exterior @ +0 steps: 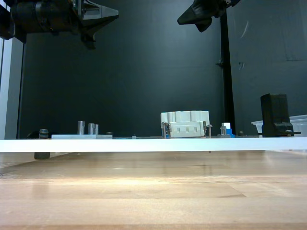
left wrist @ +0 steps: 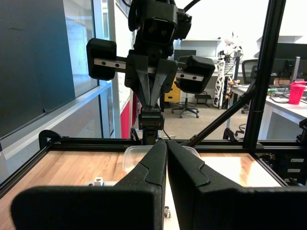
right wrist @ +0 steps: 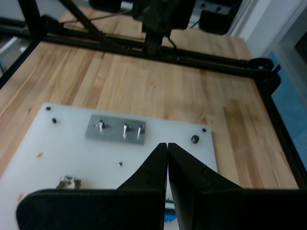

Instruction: Pick the 16mm bar and install on taskboard

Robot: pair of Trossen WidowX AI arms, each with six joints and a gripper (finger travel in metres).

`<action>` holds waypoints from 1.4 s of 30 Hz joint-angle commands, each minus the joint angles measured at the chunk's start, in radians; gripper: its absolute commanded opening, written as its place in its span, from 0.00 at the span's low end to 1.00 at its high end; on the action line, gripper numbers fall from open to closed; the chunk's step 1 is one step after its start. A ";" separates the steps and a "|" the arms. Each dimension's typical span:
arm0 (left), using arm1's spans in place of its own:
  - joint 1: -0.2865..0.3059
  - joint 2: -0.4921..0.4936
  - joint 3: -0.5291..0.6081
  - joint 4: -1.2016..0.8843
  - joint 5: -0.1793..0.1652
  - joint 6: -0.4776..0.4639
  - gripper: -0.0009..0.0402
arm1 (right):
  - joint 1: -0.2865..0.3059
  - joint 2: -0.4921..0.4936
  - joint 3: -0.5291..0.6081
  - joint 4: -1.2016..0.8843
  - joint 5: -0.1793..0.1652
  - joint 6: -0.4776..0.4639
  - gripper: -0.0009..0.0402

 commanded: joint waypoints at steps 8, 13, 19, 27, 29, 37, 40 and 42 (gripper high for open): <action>0.000 0.000 0.000 0.000 0.000 0.000 0.02 | -0.024 -0.071 -0.184 0.333 -0.011 0.099 0.02; 0.000 0.000 0.000 0.000 0.000 0.000 0.02 | -0.027 -0.094 -0.281 0.526 -0.029 0.134 0.02; 0.000 0.000 0.000 0.000 0.000 0.000 0.02 | -0.035 -0.107 -0.356 0.684 -0.081 0.157 0.02; 0.000 0.000 0.000 0.000 0.000 0.000 0.02 | -0.047 -0.107 -0.430 0.817 -0.108 0.169 0.02; 0.000 0.000 0.000 0.000 0.000 0.000 0.02 | -0.047 -0.107 -0.447 0.836 -0.106 0.173 0.02; 0.000 0.000 0.000 0.000 0.000 0.000 0.02 | -0.047 -0.107 -0.481 0.890 -0.107 0.172 0.02; 0.000 0.000 0.000 0.000 0.000 0.000 0.02 | -0.047 -0.107 -0.484 0.895 -0.106 0.172 0.02; 0.000 0.000 0.000 0.000 0.000 0.000 0.02 | -0.047 -0.107 -0.489 0.904 -0.106 0.172 0.02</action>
